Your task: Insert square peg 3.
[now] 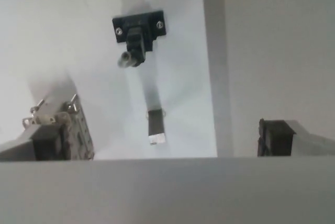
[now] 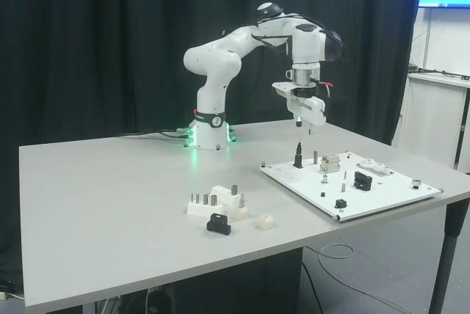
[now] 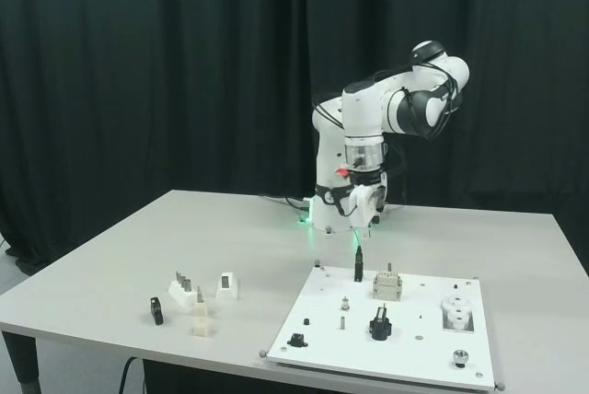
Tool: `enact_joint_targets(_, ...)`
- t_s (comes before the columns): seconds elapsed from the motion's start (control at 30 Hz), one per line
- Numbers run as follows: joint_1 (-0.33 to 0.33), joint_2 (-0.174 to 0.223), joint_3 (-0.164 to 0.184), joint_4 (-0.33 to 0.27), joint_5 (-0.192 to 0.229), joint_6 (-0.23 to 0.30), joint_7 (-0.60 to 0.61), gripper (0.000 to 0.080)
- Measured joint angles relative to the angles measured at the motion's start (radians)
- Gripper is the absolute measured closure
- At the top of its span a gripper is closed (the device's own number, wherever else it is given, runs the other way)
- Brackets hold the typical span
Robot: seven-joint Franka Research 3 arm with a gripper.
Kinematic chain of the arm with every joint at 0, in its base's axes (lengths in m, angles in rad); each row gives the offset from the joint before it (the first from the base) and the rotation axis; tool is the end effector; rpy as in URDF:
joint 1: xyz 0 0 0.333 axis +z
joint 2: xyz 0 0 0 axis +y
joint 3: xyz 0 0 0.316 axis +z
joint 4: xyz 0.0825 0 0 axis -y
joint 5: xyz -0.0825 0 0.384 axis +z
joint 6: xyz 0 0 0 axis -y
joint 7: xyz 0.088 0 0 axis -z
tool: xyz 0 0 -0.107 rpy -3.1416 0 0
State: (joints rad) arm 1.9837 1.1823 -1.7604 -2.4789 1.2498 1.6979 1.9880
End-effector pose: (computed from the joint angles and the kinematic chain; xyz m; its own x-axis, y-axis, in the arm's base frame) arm 0.4066 0.1476 0.3119 -0.7975 -0.6024 -0.0327 -0.6027 0.7933 0.0863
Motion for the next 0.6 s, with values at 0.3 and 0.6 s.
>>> enact_joint_targets(0.3, 0.002, 0.000, -0.028, 0.012, -0.057, -0.021, -0.056, 0.0003)
enact_joint_targets(0.6, 0.002, 0.001, -0.046, 0.015, -0.086, -0.023, -0.079, 0.0003)
